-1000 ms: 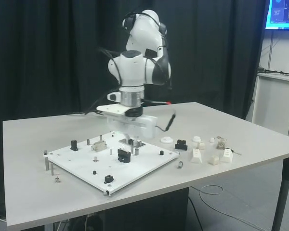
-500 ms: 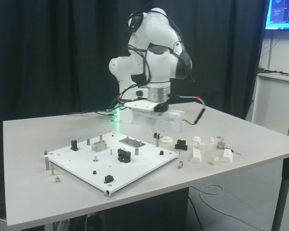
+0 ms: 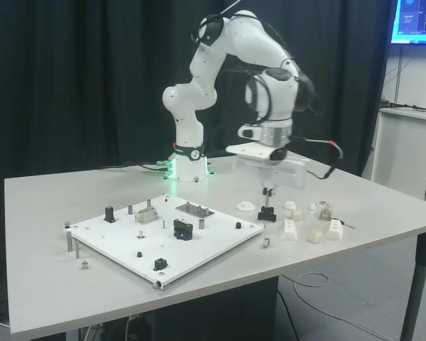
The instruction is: Place square peg 2.
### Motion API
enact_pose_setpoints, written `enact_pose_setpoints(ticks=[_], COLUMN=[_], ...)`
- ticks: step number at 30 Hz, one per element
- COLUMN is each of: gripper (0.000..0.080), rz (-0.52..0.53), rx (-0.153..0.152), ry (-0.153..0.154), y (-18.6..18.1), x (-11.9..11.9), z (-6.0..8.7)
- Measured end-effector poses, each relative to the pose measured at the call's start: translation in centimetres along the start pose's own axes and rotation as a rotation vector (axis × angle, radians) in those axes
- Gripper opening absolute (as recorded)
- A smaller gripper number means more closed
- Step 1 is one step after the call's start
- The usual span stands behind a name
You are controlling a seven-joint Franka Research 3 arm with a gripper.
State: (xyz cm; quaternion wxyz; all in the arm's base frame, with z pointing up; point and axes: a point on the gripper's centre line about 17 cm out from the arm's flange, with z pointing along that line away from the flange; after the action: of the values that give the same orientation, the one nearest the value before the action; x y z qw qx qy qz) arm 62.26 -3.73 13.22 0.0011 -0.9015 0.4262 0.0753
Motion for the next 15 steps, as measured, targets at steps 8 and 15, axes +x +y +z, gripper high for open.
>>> enact_pose_setpoints(ticks=[8, 15], gripper=[0.0071, 0.0071], rz=[-0.025, -0.053], rx=[-0.035, -0.062], ry=[0.013, 0.027], y=[-3.5, -6.2], x=[-5.1, -9.3], z=[0.6, 1.3])
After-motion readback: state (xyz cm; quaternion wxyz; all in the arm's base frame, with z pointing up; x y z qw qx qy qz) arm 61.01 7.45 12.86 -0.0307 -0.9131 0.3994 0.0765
